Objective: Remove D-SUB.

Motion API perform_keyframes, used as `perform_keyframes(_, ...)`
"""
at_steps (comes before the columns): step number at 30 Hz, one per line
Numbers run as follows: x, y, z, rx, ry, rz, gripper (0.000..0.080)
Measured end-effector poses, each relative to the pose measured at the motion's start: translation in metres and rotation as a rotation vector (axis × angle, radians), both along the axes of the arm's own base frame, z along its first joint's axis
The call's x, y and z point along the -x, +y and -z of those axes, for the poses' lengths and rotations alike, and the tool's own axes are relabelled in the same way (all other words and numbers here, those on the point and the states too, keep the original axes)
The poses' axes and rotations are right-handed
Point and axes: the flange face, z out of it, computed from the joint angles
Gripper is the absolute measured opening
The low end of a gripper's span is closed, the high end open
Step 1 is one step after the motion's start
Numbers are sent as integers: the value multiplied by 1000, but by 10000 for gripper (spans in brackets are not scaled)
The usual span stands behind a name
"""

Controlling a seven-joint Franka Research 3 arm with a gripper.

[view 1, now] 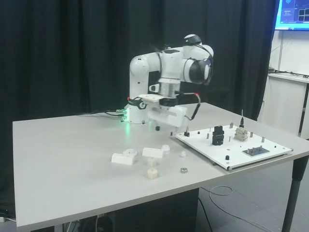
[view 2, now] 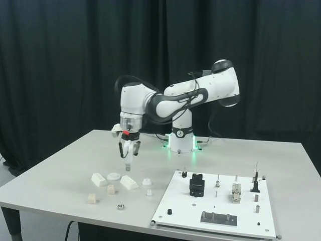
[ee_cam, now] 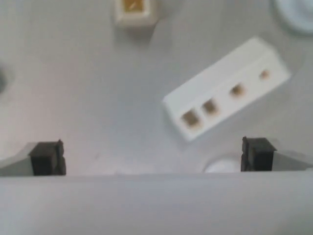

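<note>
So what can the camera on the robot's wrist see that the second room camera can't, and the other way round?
Only the wrist view shows the row of square holes in the long white block and the gripper's black fingertips wide apart, close up. Only the second room view shows the whole white arm and the white board carrying parts. Both show the grey table and the small cube.

Black curtain point(view 2: 65, 65) across the whole back, grey table point(view 1: 63, 145) in the foreground, lit screen point(view 1: 293, 14) upper right, white cabinet point(view 1: 285, 99) at right edge

Seven small loose parts point(view 2: 129, 183); one white board point(view 2: 173, 203).
</note>
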Motion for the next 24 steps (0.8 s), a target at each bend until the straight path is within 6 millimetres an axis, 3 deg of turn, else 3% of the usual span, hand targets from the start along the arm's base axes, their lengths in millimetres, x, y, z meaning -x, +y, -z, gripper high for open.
perform_keyframes(24, -43, 148, -36, 16, 23, 143, 800)
